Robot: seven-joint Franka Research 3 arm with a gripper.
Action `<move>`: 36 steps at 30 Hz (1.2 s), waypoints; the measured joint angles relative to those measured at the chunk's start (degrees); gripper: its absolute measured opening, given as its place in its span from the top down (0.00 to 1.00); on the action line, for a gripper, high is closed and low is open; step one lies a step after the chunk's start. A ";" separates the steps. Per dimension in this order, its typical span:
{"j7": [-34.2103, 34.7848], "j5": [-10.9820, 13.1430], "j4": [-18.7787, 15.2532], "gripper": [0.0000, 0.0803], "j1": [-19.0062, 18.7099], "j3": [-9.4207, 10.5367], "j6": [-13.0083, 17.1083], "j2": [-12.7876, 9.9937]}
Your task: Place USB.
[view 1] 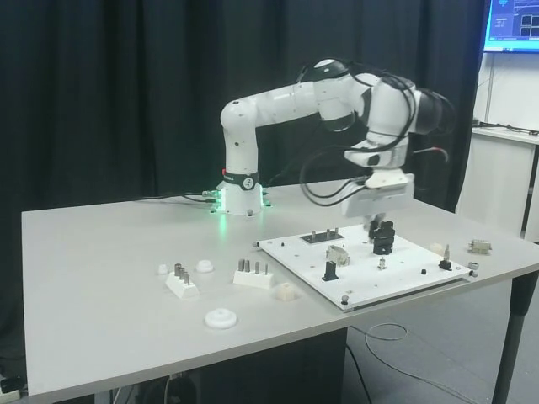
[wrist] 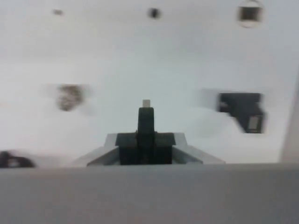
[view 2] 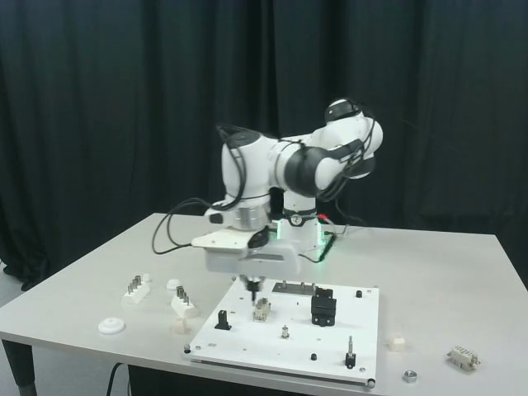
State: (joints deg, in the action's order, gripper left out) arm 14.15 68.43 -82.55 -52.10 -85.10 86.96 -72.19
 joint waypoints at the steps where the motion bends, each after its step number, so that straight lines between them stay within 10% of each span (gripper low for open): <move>1: 0.80 0.01 0.34 0.92 -0.40 -0.01 -0.14 0.12; 36: 14.18 -3.60 13.49 0.92 -12.90 2.89 -3.29 0.77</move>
State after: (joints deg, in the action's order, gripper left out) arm 28.33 64.82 -69.06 -64.99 -82.21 83.67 -71.41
